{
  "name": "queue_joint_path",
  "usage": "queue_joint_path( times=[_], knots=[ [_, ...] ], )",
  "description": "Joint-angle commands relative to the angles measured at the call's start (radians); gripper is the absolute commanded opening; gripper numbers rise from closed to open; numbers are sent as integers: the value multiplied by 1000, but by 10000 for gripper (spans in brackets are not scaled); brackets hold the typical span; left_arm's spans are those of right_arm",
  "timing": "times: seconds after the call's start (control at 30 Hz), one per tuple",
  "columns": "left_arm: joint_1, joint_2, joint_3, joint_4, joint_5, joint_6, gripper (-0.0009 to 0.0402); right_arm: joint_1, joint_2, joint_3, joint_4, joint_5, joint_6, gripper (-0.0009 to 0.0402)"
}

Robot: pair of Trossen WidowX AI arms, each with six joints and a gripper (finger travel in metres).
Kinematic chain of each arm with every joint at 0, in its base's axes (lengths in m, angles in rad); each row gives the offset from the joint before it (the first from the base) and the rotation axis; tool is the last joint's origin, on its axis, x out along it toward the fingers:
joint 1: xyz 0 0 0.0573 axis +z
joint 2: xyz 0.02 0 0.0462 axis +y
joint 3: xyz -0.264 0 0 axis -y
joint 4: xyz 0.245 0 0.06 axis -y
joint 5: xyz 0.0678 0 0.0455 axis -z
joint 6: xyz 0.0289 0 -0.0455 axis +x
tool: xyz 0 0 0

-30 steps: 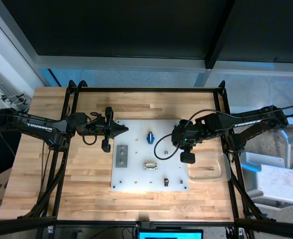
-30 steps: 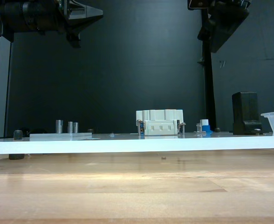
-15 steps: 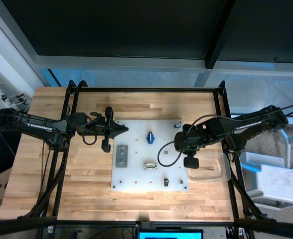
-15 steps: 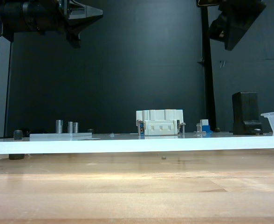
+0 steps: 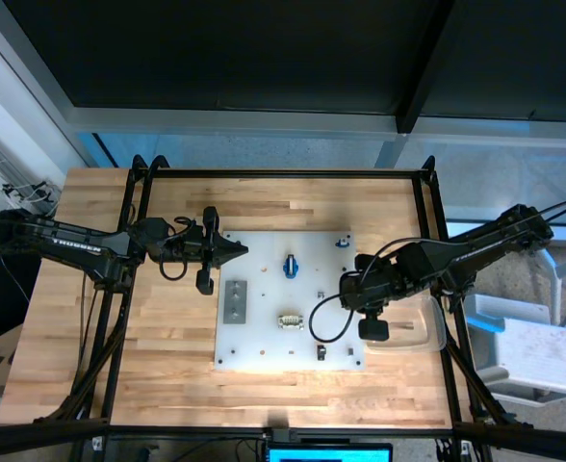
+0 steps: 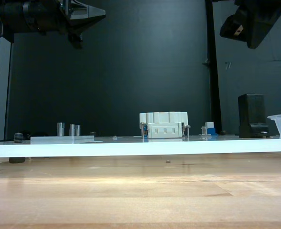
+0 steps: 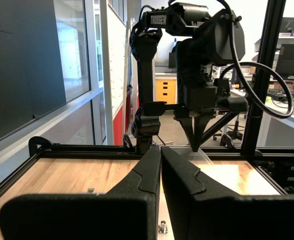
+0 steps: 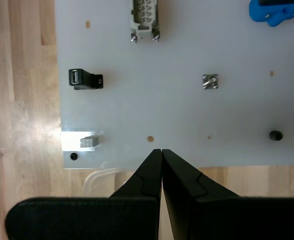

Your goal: Pick the 16mm bar from the taskboard and place it in the container

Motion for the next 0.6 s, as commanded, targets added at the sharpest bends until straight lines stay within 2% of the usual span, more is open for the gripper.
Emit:
queue_joint_path(
  times=[0.03, 0.33, 0.6],
  knots=[
    [0, 0, 0, 0, 0, 0, 0, 27, 0, 0, 0, 0, 26, 0],
    [0, 0, 0, 0, 0, 0, 0, 113, 53, 19, -7, -3, 111, 0],
    [0, 0, 0, 0, 0, 0, 0, 165, 152, 117, -64, -2, 118, 0]
  ],
)
